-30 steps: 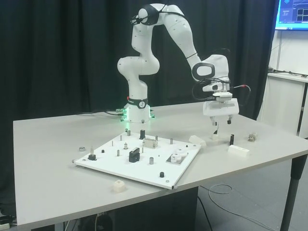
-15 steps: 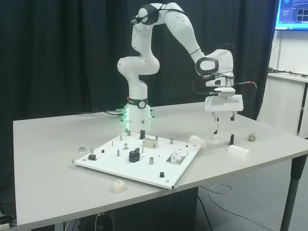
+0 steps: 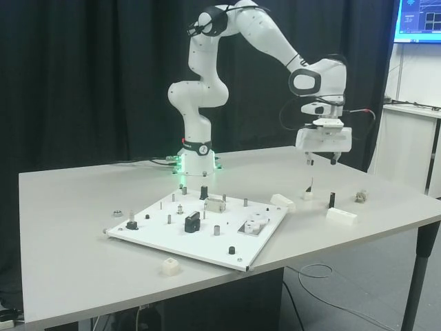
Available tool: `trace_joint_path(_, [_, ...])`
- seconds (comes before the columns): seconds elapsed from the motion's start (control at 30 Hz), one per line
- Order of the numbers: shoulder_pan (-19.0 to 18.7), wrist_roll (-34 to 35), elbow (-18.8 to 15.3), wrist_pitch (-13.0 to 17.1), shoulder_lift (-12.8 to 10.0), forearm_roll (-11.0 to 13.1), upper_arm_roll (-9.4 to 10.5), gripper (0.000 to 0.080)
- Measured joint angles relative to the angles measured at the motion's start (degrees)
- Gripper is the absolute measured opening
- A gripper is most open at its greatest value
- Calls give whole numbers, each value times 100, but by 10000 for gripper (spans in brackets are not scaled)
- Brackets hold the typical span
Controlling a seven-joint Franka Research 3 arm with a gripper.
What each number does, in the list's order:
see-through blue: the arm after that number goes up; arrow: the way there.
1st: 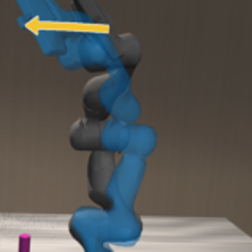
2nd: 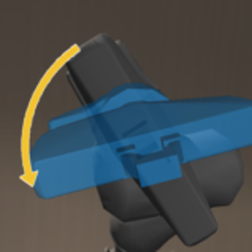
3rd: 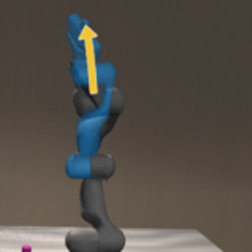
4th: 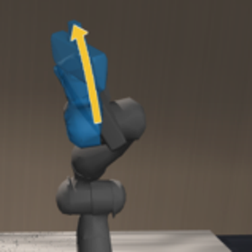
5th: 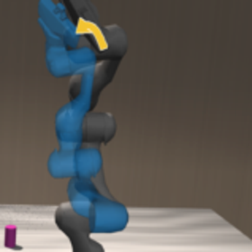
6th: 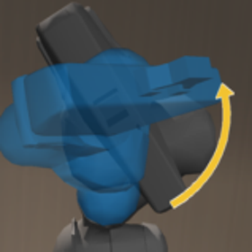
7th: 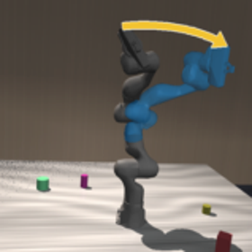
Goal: Pick USB.
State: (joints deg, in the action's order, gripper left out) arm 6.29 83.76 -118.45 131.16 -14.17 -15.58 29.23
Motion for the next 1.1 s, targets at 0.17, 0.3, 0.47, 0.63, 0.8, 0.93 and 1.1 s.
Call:
trace_joint_path(0.17, [29, -347, 352, -441, -183, 240, -35, 800])
trace_joint_path(0.3, [28, -592, 596, -720, -363, 397, -80, 800])
trace_joint_path(0.47, [19, -755, 841, -957, -593, 536, -145, 800])
trace_joint_path(0.63, [-51, -929, 1002, -1105, -784, 720, -267, 800])
trace_joint_path(0.8, [-274, -1014, 1079, -1191, -906, 940, -532, 800])
trace_joint_path(0.93, [-581, -1085, 1084, -1224, -955, 1151, -852, 800])
trace_joint_path(1.1, [-1084, -1142, 1084, -1249, -992, 1409, -1344, 800])
